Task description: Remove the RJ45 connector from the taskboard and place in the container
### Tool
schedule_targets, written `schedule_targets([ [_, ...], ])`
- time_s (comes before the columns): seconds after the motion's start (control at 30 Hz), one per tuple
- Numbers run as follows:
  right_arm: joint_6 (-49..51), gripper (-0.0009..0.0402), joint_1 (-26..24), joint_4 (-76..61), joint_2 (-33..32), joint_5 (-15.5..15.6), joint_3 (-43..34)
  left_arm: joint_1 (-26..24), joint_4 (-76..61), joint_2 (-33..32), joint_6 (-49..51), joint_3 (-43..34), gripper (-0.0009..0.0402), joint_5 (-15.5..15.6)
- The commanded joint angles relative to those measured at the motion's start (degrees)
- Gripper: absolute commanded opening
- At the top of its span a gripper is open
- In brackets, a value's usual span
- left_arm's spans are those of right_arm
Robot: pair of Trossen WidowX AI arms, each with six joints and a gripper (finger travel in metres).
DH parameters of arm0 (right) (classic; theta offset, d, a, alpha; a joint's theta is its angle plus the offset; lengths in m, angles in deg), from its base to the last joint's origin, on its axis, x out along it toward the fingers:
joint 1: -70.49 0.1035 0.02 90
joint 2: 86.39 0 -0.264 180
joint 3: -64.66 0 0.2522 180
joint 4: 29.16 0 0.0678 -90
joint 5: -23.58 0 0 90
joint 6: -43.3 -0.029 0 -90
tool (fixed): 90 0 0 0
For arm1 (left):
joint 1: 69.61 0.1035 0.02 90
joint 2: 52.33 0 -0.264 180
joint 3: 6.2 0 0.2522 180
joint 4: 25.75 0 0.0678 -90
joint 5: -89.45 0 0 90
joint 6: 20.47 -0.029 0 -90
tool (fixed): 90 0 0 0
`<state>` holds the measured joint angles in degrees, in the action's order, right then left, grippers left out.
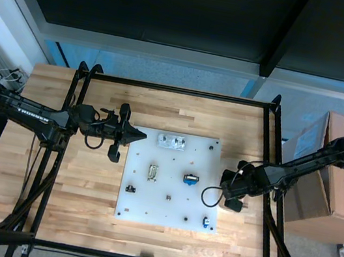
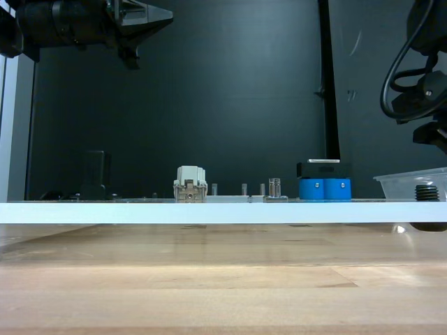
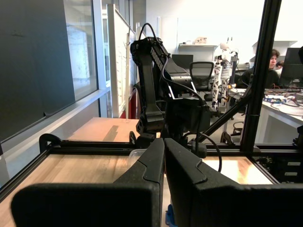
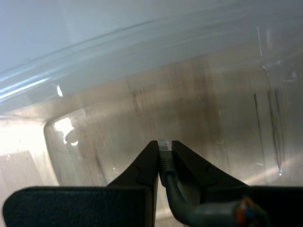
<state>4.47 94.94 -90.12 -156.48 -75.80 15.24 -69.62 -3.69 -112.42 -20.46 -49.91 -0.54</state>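
With the right gripper (image 4: 164,144) over the container (image 4: 142,90), jaws clamped on the connector (image 4: 165,158), we should lower before releasing; the left gripper (image 1: 137,136), jaws closed, hovers by the board's (image 1: 146,203) far-left corner.

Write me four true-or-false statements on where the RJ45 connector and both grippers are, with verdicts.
1. The right gripper is shut on the RJ45 connector. True.
2. The connector sits in its seat on the taskboard. False: it is held clear of the board, over the clear container.
3. The left gripper is shut and holds nothing. True.
4. The left gripper hangs over the container. False: it hovers above the taskboard's far left edge.
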Motion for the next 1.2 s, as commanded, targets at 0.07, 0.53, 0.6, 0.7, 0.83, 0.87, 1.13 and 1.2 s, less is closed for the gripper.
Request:
schedule_targets([
  [0.07, 0.0, 0.0, -0.2, 0.6, -0.6, 0.0, 0.0, 0.0, 0.0, 0.0, 0.0, 0.0, 0.0, 0.0],
  [0.53, 0.1, 0.0, -0.7, 1.1, -0.9, 0.0, 0.0, 0.0, 0.0, 0.0, 0.0, 0.0, 0.0, 0.0],
  [0.6, 0.1, 0.0, -0.7, 1.2, -0.9, 0.0, 0.0, 0.0, 0.0, 0.0, 0.0, 0.0, 0.0, 0.0],
  [0.7, 0.1, 0.0, -0.7, 1.3, -0.9, 0.0, 0.0, 0.0, 0.0, 0.0, 0.0, 0.0, 0.0, 0.0],
  [0.83, 0.1, 0.0, -0.7, 1.3, -0.9, 0.0, 0.0, 0.0, 0.0, 0.0, 0.0, 0.0, 0.0, 0.0],
  [0.87, 0.1, 0.0, -0.7, 1.3, -0.9, 0.0, 0.0, 0.0, 0.0, 0.0, 0.0, 0.0, 0.0, 0.0],
  [1.13, 0.1, 0.0, -0.7, 1.4, -0.9, -0.1, 0.0, 0.0, 0.0, 0.0, 0.0, 0.0, 0.0, 0.0],
  [1.2, 0.1, 0.0, -0.7, 1.5, -0.9, 0.0, 0.0, 0.0, 0.0, 0.0, 0.0, 0.0, 0.0, 0.0],
])
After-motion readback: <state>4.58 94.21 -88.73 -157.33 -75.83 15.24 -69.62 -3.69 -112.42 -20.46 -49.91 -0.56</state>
